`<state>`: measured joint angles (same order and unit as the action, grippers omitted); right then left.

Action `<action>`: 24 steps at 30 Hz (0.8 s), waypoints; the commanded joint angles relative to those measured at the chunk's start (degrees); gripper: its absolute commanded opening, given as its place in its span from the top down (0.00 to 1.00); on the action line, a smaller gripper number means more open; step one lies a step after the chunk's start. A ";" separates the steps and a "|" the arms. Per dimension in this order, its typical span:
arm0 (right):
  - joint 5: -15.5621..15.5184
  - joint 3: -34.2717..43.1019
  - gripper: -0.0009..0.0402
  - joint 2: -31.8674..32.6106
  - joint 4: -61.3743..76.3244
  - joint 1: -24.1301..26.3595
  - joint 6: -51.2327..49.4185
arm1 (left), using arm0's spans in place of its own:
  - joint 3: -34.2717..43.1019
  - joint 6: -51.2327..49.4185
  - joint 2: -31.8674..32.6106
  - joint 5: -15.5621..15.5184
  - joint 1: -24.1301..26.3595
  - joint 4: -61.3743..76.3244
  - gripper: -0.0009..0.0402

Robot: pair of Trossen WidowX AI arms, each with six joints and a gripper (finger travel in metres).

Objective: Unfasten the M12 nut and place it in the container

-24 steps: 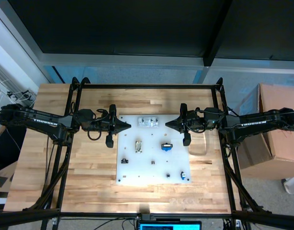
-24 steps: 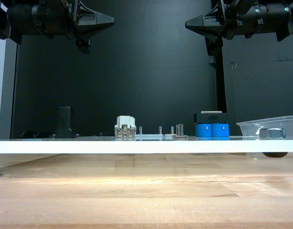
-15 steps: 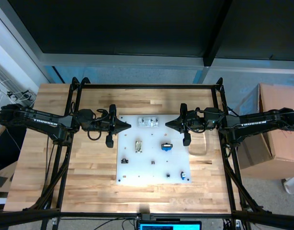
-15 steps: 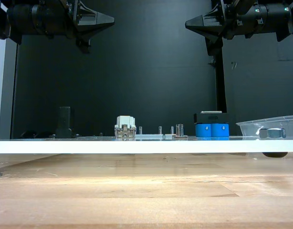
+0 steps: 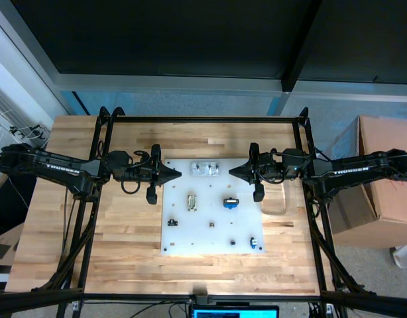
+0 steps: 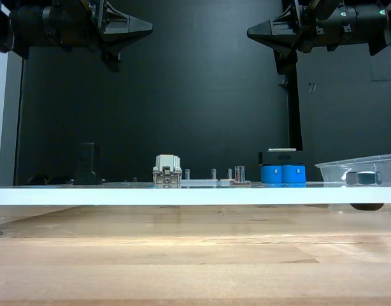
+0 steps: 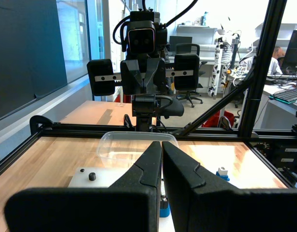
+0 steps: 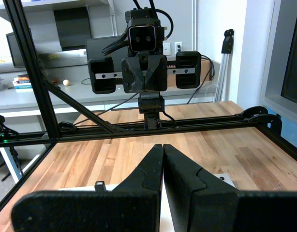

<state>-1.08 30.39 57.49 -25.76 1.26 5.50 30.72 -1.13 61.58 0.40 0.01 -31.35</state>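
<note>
Both grippers hang high above the board's far half, tips turned toward each other. The left gripper (image 5: 179, 174) sits over the far left edge, and its own camera shows its fingers (image 7: 143, 164) pressed together with only a thin seam between them. The right gripper (image 5: 231, 172) mirrors it over the far right edge, its fingers likewise pressed together. Neither pinches anything.

Nearest to us lies the wooden table (image 5: 124, 265), and on it the white board (image 5: 190, 246). At the board's near right the silver M12 nut (image 6: 363, 178) sits on its stud, low against the board surface. In the level view it seems to lie inside the clear tray (image 6: 348, 166). From above, though, we see the tray standing on the table just off the board's right edge, apart from the nut.

Farther back on the board stand a grey-white connector (image 6: 167, 171) and a blue block (image 6: 282, 174) with a black top. Beyond them runs the black frame rail (image 5: 203, 120).

Against the frames from the last second we find no difference: grippers, nut and tray all keep their places.
</note>
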 commanded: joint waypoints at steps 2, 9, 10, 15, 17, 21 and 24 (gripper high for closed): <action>-0.02 0.00 0.98 0.00 -0.02 -0.02 0.04 | 0.00 0.00 0.02 0.02 0.00 -0.02 0.98; -2.25 0.90 0.98 0.00 1.25 -0.20 1.33 | 0.00 0.00 0.02 0.02 0.00 -0.02 0.98; -3.19 1.90 0.98 0.02 3.87 -0.39 3.13 | 0.00 0.00 0.02 0.02 -0.02 -0.02 0.98; -2.78 8.22 0.98 1.73 19.43 -4.59 4.83 | 0.00 0.00 0.02 0.02 0.00 -0.02 0.98; -0.92 10.99 0.98 3.21 24.37 -7.67 5.70 | 0.00 0.00 0.02 0.00 0.00 -0.02 0.98; 5.16 17.22 0.98 7.08 34.95 -14.69 6.91 | 0.00 0.00 0.02 0.02 0.00 -0.02 0.98; 6.23 22.51 0.98 10.73 42.69 -18.78 9.99 | 0.00 0.00 0.02 0.00 0.00 -0.02 0.98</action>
<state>5.02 50.74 66.76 14.04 -15.99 14.09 30.70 -1.15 61.58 0.40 0.01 -31.35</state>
